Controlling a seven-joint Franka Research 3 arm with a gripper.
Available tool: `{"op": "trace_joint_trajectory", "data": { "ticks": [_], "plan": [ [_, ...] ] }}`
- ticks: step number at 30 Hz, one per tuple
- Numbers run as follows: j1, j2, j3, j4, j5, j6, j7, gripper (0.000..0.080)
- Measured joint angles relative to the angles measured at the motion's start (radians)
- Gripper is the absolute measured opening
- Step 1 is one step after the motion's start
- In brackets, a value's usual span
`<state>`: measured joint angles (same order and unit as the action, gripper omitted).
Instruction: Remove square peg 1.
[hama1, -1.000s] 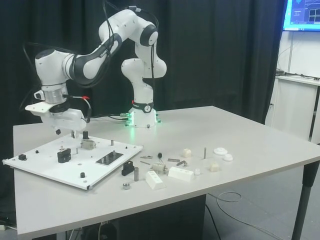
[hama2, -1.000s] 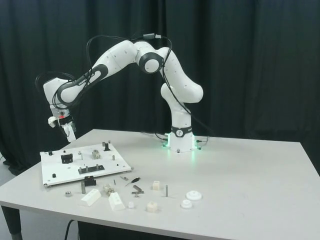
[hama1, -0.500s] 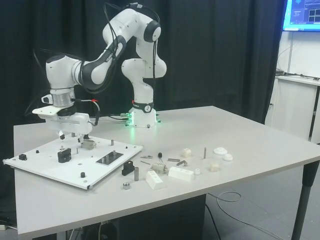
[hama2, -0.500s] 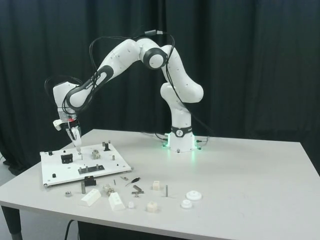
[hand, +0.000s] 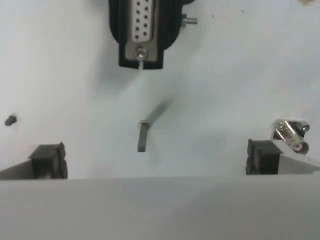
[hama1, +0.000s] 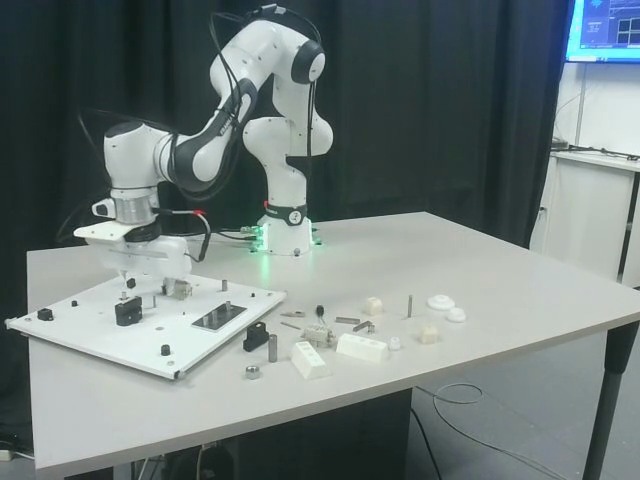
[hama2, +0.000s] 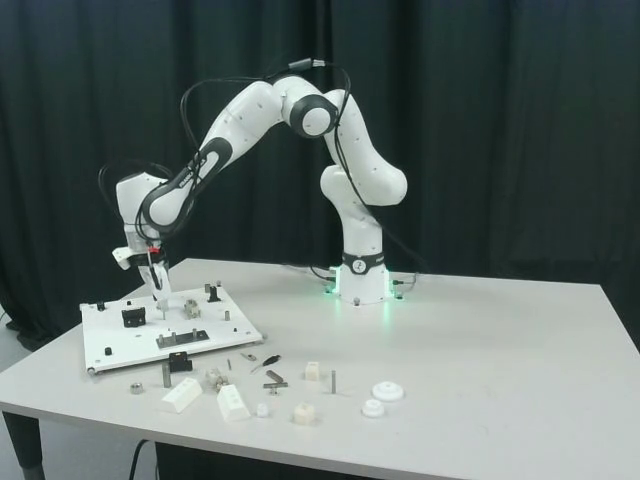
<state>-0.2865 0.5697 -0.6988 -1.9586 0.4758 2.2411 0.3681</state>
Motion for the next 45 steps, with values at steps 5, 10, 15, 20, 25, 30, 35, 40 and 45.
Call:
{"op": "trace_joint_trajectory", "data": {
  "ticks": [5,10,15,20,25,30,35,40,45],
  "plan": [
    [0.005,0.0,0.001,-0.027,0.016,0.038,0.001,0.08],
    [0.011,0.0,0.001,-0.048,0.034,0.071,0.001,0.08],
    [0.013,0.001,0.005,-0.061,0.044,0.094,0.001,0.08],
    [0.013,0.003,0.012,-0.065,0.044,0.11,0.001,0.08],
    [0.013,0.005,0.02,-0.069,0.044,0.133,0.001,0.08],
    [0.013,0.011,0.026,-0.071,0.044,0.149,0.001,0.08],
    [0.013,0.02,0.03,-0.071,0.046,0.157,0.001,0.08],
    [0.013,0.03,0.032,-0.071,0.046,0.16,-0.012,0.0694],
    [0.013,0.035,0.035,-0.069,0.046,0.158,-0.013,0.0505]
  ]
}}
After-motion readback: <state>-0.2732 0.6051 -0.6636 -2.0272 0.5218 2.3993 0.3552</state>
